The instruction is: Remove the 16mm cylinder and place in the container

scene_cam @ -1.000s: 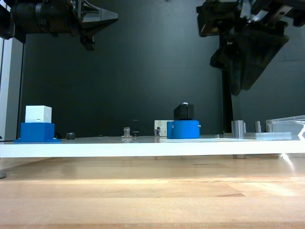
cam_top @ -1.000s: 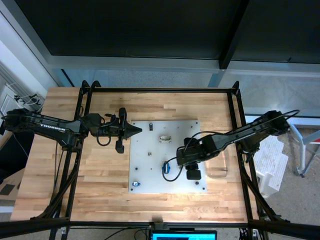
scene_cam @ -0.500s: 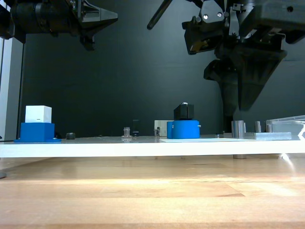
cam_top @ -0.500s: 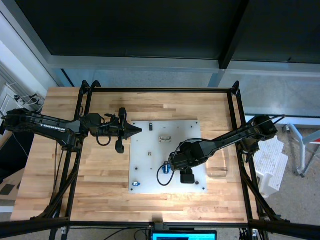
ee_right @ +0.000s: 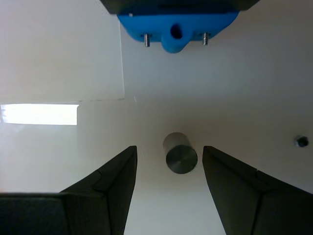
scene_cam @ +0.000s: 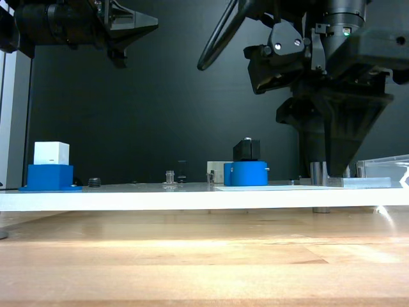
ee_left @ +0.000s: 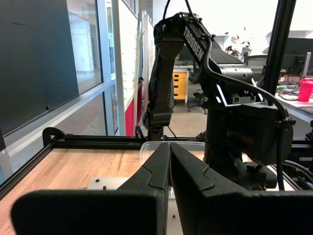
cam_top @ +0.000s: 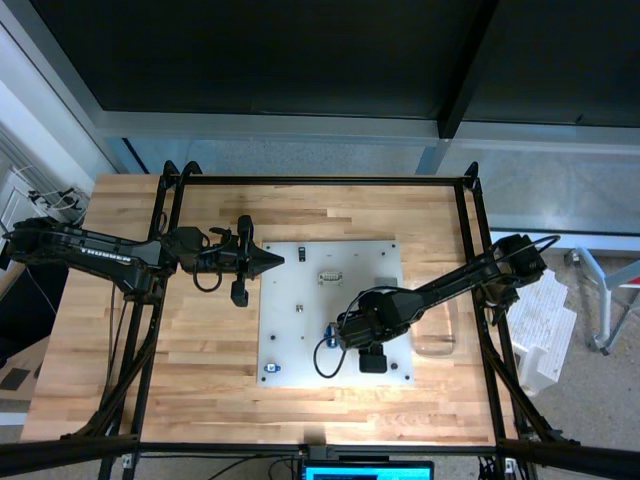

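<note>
The right gripper (ee_right: 168, 148), fingers wide, straddles the 16mm cylinder (ee_right: 180, 157) on the board (cam_top: 290, 340). The container (cam_top: 440, 348) sits just right of the board. The left gripper (ee_left: 169, 147), fingers together, hovers at its left edge.

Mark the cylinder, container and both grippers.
cylinder (ee_right: 181, 159): right wrist view, top face.
container (cam_top: 436, 350): high view, near wall.
right gripper (ee_right: 168, 148): right wrist view, open, straddling cylinder.
left gripper (cam_top: 278, 260): high view, shut tip, over left edge of board (cam_top: 300, 340).

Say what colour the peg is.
Silver-grey peg, clearest in right wrist view, between right jaws; left jaws parked.
</note>
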